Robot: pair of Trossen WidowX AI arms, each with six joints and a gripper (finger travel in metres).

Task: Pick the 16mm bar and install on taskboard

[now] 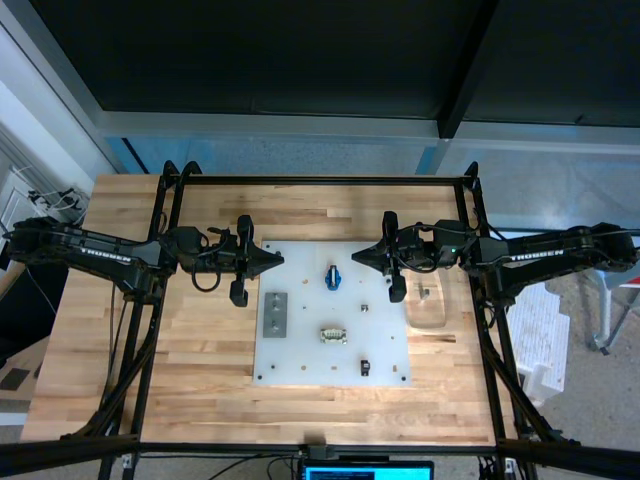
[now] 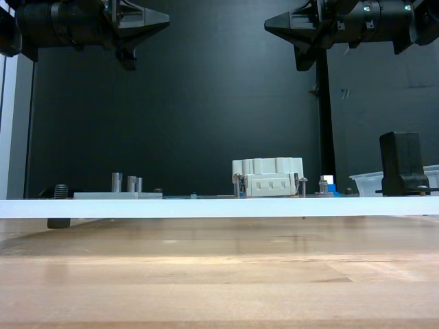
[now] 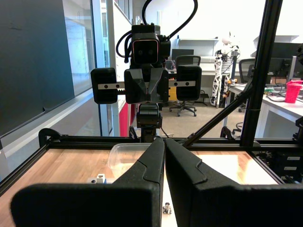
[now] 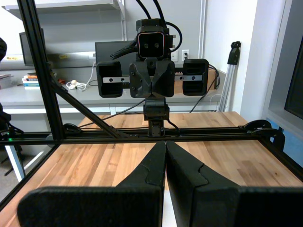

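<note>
The taskboard (image 1: 300, 370) is a white square plate in the middle of the table, bearing a grey block (image 1: 274, 312), a blue connector (image 1: 333, 278), a silver connector (image 1: 333, 335) and a small black part (image 1: 366, 367). A tiny silvery piece, apparently the 16mm bar (image 1: 424, 292), lies in a clear tray (image 1: 430, 318) just right of the board. My left gripper (image 1: 272, 258) hovers shut over the board's far left corner. Facing it, my right gripper (image 1: 356, 257) hovers shut over the far edge, left of the tray. Both hold nothing and hang high above the board (image 2: 206, 205).
A black frame (image 1: 320, 181) rings the wooden table. In the low view the grey block (image 2: 116, 195), the silver connector (image 2: 269, 178) and the black part (image 2: 403, 164) rise from the board. Each wrist view shows the opposite arm head-on.
</note>
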